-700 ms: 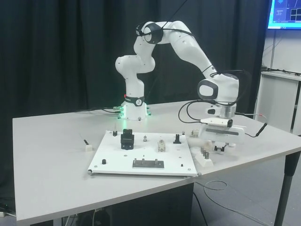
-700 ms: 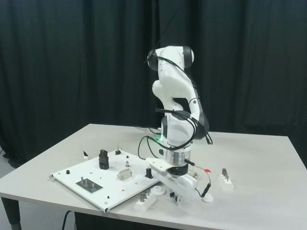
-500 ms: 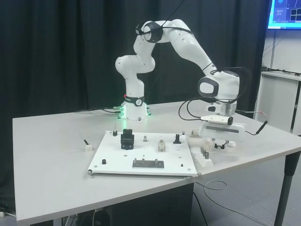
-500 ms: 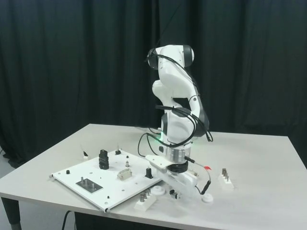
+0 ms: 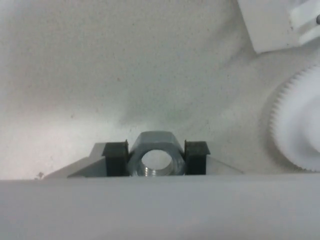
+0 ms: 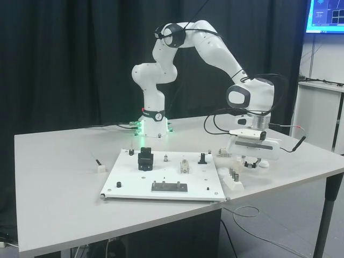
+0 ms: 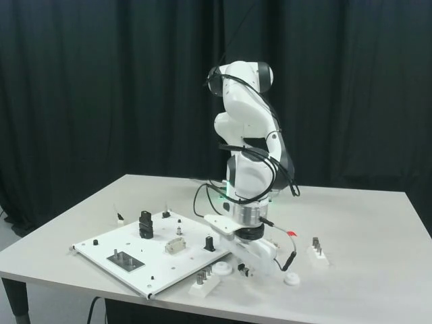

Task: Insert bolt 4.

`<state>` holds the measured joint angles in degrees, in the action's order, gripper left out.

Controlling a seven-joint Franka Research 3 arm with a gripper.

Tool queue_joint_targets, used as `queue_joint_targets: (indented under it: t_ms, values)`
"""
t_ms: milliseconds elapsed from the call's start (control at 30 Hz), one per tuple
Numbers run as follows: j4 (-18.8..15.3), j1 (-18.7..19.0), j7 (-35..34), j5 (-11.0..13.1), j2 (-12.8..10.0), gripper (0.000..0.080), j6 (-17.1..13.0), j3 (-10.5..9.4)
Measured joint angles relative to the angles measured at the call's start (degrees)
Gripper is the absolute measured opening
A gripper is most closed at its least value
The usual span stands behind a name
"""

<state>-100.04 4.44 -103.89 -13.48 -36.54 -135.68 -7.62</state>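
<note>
The gripper (image 5: 156, 159) is clamped on a hex-headed bolt (image 5: 156, 156) — black fingers (image 5: 116, 158) either side; a white gear (image 5: 299, 125) lies near, on the grey table (image 5: 100, 75).

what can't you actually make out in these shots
- Bolt's shank: the wrist view shows only a grey hex head between the black fingertips; the gripper's own body hides the rest.
- Gripper and its load: too small in both room views.
- White gear: cut off by the wrist picture's edge.
- Which hole on the white board is number 4: no labels readable.
</note>
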Motion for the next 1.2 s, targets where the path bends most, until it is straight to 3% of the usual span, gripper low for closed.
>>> queue_joint_targets:
  t_ms: [867, 1200]
  values:
    - [0.0, 0.0, 0.4, 0.0, 0.1, 0.0237, 0.0, 0.21]
    - [0.2, -0.1, 3.6, -0.1, 1.7, 0.0237, 1.8, 1.6]
